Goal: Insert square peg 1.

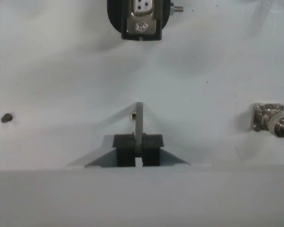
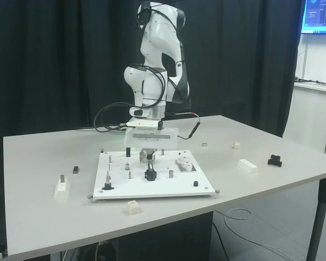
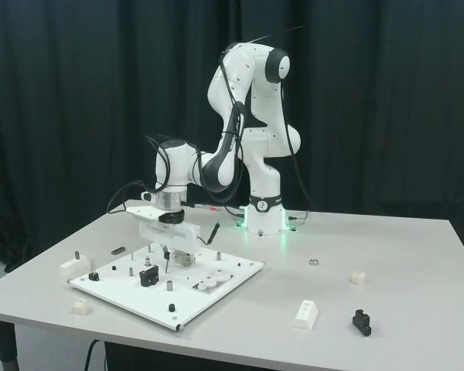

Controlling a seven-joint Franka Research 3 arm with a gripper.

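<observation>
Wrist view, gripper clenched on thin grey peg, peg's lower end hidden, connector cut off.

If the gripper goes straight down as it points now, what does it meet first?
Probably the white board: the thin grey metal peg held in the gripper would touch it first, though depth is unclear.
</observation>
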